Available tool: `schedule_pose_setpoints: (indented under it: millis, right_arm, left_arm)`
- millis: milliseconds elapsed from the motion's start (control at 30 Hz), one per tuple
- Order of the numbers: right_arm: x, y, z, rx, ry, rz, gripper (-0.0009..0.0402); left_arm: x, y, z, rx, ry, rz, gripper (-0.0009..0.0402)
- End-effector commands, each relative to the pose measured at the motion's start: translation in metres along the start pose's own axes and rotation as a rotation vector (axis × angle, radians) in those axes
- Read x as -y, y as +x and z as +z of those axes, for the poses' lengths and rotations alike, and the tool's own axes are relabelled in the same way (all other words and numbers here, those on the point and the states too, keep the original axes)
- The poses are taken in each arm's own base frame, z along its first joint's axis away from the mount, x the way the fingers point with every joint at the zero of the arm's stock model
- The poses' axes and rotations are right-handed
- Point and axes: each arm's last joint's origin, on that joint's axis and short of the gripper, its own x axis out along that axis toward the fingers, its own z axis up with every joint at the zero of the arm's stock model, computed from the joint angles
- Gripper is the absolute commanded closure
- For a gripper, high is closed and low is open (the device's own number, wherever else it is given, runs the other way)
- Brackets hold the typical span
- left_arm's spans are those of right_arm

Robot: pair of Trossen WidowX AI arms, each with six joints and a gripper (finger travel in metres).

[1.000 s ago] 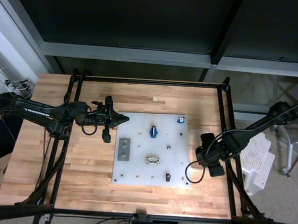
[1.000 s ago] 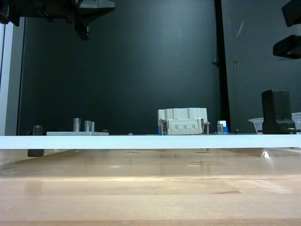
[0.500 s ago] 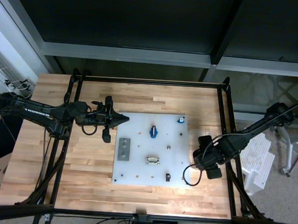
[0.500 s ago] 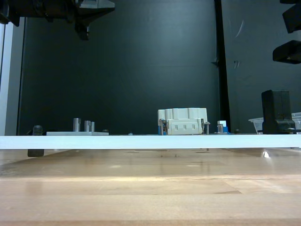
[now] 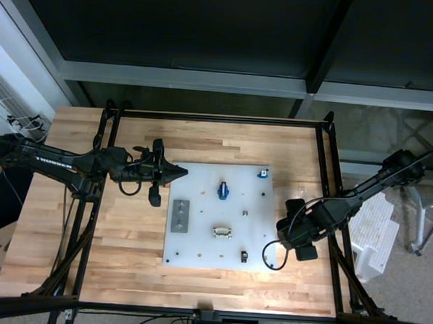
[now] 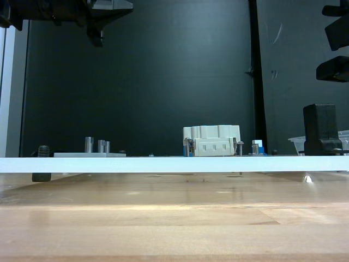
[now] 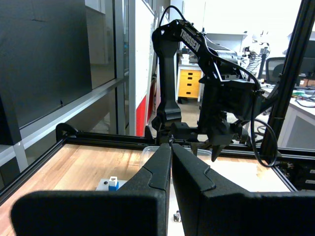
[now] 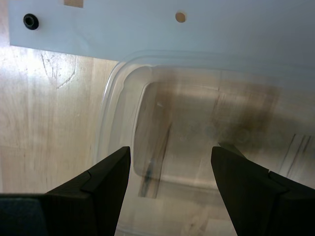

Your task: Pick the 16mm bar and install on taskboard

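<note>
Hovering spread over a clear tray (image 8: 112,98), your right gripper (image 8: 170,155) faces the blurred 16mm bar (image 8: 151,164) lying free inside. Your left gripper (image 7: 171,147), pressed together, hangs over the taskboard (image 5: 197,252) corner.

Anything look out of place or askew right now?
Nothing stands out. Left gripper, shut, hovers over the task board's far-left corner; right gripper, open, hangs above the clear tray beside the board, where what may be the 16mm bar lies free.

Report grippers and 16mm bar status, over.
Left gripper shut, above taskboard's far-left corner. Right gripper open over clear tray. 16mm bar seemingly lying free in tray. Nothing blocking.
</note>
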Motion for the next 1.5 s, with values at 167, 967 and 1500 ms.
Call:
schedule_pose_setpoints:
  millis: [167, 967, 1500]
  right_arm:
    - [0.001, 0.002, 0.0, 0.006, 0.007, -0.025, 0.0165]
    - [0.003, 0.029, -0.007, 0.022, 0.039, -0.016, 0.0164]
    - [0.004, 0.044, -0.012, 0.035, 0.042, -0.01, 0.0165]
  left_arm:
    - [0.0, 0.0, 0.0, 0.0, 0.0, 0.0, 0.0393]
    - [0.0, 0.0, 0.0, -0.002, 0.0, 0.0, 0.0393]
    - [0.0, 0.0, 0.0, -0.002, 0.0, 0.0, 0.0393]
